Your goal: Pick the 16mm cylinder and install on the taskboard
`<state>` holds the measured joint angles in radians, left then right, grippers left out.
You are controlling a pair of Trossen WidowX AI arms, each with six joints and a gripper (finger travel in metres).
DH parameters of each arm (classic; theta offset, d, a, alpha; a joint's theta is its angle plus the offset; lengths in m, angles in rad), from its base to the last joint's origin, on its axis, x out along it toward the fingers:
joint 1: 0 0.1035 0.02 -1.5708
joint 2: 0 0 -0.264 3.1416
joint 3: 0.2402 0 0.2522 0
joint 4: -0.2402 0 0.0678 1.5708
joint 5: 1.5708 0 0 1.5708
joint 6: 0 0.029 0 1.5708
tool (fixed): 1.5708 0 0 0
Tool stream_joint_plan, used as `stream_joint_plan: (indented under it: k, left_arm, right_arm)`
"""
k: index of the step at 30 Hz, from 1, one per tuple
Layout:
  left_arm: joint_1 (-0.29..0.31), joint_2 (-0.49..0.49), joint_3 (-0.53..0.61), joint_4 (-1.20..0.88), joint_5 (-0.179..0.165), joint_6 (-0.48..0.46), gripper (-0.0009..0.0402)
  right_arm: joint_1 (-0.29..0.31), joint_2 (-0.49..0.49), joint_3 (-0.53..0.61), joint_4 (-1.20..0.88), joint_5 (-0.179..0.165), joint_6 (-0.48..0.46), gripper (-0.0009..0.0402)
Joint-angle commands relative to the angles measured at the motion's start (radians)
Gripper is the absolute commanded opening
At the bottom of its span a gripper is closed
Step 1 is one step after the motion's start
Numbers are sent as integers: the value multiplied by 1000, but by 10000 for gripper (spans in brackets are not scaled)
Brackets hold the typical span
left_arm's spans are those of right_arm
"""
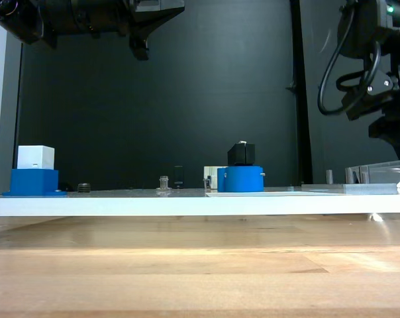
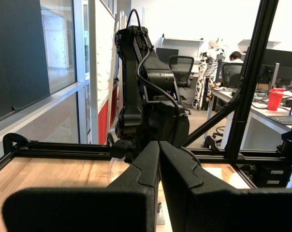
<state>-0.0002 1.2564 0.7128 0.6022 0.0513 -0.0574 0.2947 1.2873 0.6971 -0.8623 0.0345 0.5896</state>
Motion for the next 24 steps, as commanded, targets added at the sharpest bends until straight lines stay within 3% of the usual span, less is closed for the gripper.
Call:
stream_joint_plan:
  k: [1,8,24]
  left_arm:
    - [0,0,0,0,0,0,0]
    - [0,0,0,0,0,0,0]
    - [0,0,0,0,0,0,0]
  right_arm:
    - [1,0,-24,19,0,5,204]
    - [0,0,-56,74,0,8,179]
    - [0,0,-83,121,3,9,68]
